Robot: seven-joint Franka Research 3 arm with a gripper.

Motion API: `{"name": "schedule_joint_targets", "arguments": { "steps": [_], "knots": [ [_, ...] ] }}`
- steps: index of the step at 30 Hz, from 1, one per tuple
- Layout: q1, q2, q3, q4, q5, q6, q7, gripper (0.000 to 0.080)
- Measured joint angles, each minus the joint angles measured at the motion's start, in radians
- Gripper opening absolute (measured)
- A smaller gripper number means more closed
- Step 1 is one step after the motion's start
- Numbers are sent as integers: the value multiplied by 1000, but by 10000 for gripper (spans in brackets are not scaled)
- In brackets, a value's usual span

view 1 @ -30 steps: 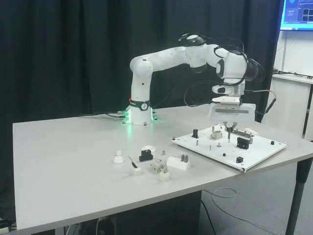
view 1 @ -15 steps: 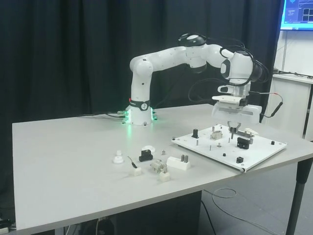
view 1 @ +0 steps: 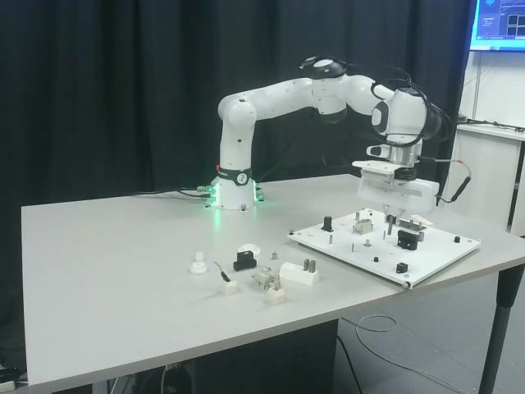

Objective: Insert square peg 2.

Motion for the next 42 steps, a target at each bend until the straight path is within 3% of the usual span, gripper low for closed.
{"name": "schedule_joint_targets", "arguments": {
  "steps": [23,42],
  "knots": [
    [-61,-4,66,57,21,40,246,76],
    [-93,-7,88,70,44,17,270,76]
  ]
}}
